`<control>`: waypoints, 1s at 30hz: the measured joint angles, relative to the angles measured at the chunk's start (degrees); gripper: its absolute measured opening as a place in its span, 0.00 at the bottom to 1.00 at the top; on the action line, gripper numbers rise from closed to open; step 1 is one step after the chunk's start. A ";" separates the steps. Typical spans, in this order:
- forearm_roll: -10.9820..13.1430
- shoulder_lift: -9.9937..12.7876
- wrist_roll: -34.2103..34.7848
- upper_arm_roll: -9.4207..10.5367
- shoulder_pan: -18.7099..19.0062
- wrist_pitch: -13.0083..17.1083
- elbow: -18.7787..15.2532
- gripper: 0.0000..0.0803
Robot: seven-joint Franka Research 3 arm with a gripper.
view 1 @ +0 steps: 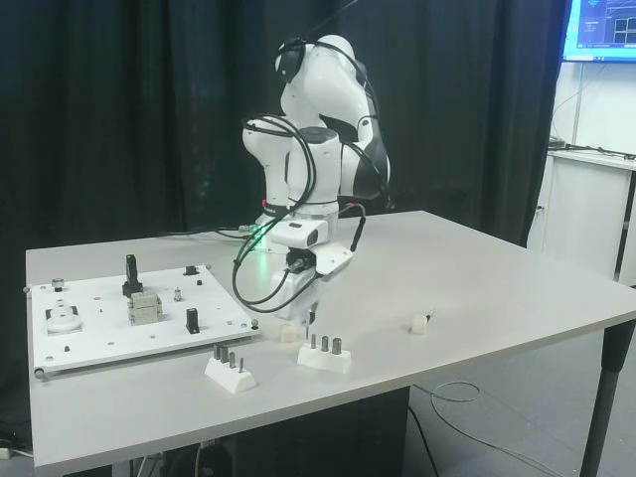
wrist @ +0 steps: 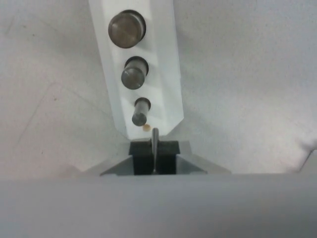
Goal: Insert round peg 1.
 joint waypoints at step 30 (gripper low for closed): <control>-7.05 -3.46 -2.03 -4.19 -1.84 -6.75 -0.78 0.02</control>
